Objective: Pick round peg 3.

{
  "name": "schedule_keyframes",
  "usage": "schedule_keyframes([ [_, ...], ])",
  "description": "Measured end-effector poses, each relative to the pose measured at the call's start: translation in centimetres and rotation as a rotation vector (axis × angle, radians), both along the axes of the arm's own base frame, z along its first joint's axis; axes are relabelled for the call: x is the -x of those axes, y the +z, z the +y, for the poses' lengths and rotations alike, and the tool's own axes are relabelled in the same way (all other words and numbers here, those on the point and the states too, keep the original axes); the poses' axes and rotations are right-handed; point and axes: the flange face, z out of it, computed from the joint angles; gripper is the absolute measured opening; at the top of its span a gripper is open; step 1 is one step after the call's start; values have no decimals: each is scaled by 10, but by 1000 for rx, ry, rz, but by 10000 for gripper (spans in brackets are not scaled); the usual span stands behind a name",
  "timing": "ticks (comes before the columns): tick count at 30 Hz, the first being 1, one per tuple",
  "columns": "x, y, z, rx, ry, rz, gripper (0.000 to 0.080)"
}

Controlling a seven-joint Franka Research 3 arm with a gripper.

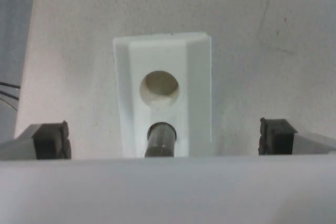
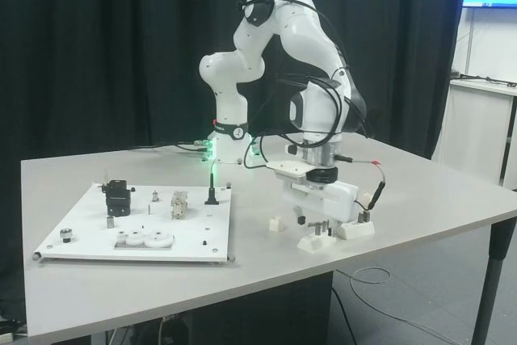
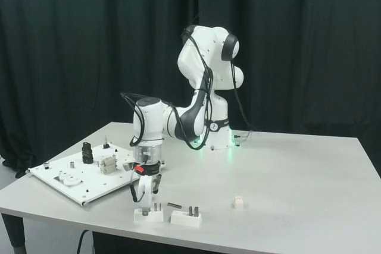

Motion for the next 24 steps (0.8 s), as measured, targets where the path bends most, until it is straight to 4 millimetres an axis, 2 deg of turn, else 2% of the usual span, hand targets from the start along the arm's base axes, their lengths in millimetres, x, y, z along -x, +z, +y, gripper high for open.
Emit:
schedule_keyframes([
  [9,1,-6,4,-7,5,7,800],
  [10,1,-7,4,-7,6,8,676],
  [18,1,-7,4,-5,18,9,676],
  [19,1,-7,4,-5,18,9,326],
  [24,1,-7,4,-5,18,9,326],
])
